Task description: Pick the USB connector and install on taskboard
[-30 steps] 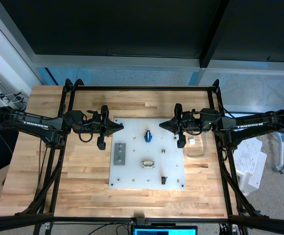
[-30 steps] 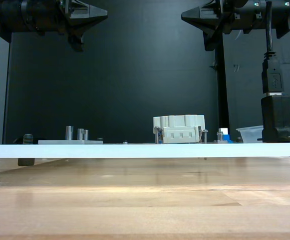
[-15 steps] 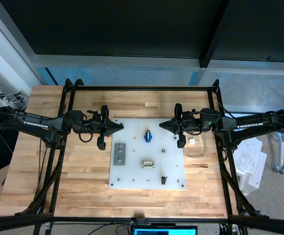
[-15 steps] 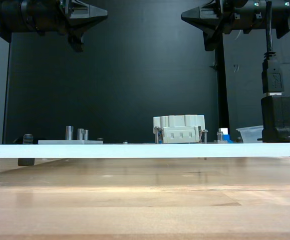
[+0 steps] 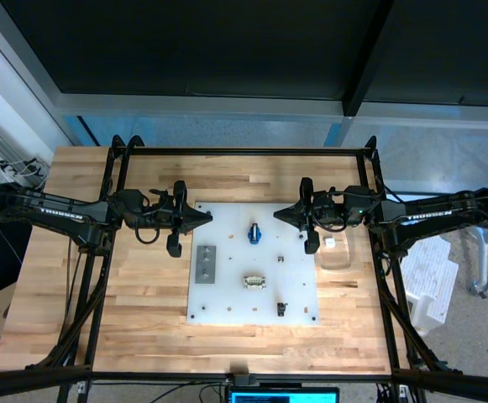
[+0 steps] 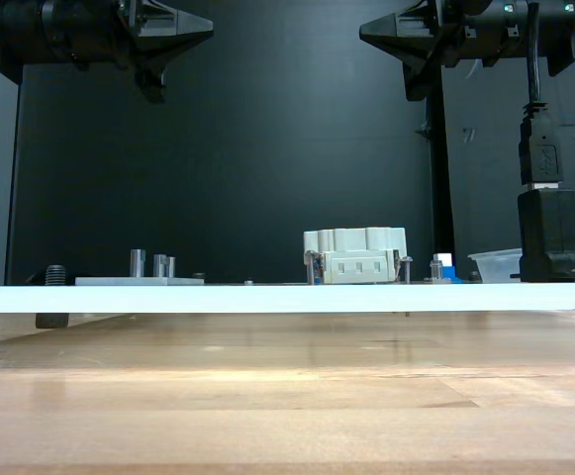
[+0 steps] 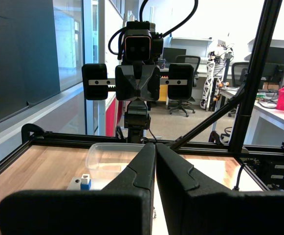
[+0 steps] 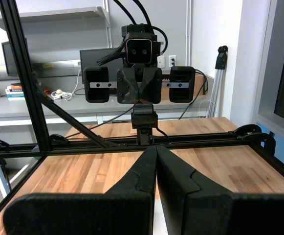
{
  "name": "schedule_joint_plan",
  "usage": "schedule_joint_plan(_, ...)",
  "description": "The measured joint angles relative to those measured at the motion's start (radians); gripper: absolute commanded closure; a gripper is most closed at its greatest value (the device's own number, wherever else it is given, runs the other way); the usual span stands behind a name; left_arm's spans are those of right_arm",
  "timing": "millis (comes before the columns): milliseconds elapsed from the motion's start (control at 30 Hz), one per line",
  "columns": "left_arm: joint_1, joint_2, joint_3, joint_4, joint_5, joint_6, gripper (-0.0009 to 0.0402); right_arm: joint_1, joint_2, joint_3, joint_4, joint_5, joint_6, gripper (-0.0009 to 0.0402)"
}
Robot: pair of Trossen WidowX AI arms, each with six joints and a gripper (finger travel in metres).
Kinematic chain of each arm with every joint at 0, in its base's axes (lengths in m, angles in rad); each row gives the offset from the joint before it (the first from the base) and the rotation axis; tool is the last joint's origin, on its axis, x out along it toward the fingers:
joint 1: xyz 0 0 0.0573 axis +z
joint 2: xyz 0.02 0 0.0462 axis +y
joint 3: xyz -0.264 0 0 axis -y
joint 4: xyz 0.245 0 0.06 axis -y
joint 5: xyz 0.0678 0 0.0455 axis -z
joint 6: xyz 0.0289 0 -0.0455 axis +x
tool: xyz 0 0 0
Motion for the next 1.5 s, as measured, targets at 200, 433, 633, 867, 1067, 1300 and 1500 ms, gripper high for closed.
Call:
schedule_joint_plan(200, 0.0, 0.0, 0.0, 0.0, 0.0, 0.0, 0.0393, 0.0, 0.0, 0.0, 0.0, 0.0, 0.0, 0.0393)
schedule_joint_plan(433, 0.0, 0.0, 0.0, 0.0, 0.0, 0.0, 0.0393, 0.0, 0.0, 0.0, 0.0, 0.0, 0.0, 0.0393)
schedule_joint_plan(633, 0.0, 0.0, 0.0, 0.0, 0.0, 0.0, 0.0393, 0.0, 0.0, 0.0, -0.001, 0.0, 0.0, 0.0393)
schedule_joint_plan(867, 0.0, 0.0, 0.0, 0.0, 0.0, 0.0, 0.0393, 0.0, 0.0, 0.0, -0.001, 0.0, 0.0, 0.0393)
schedule_joint_plan(1067, 0.0, 0.0, 0.0, 0.0, 0.0, 0.0, 0.0393, 0.0, 0.0, 0.0, -0.003, 0.0, 0.0, 0.0393)
schedule_joint_plan(1300, 0.0, 0.0, 0.0, 0.0, 0.0, 0.0, 0.0393, 0.0, 0.0, 0.0, -0.023, 0.0, 0.0, 0.0393)
schedule_joint_plan(1500, 0.0, 0.0, 0.0, 0.0, 0.0, 0.0, 0.0393, 0.0, 0.0, 0.0, -0.023, 0.0, 0.0, 0.0393)
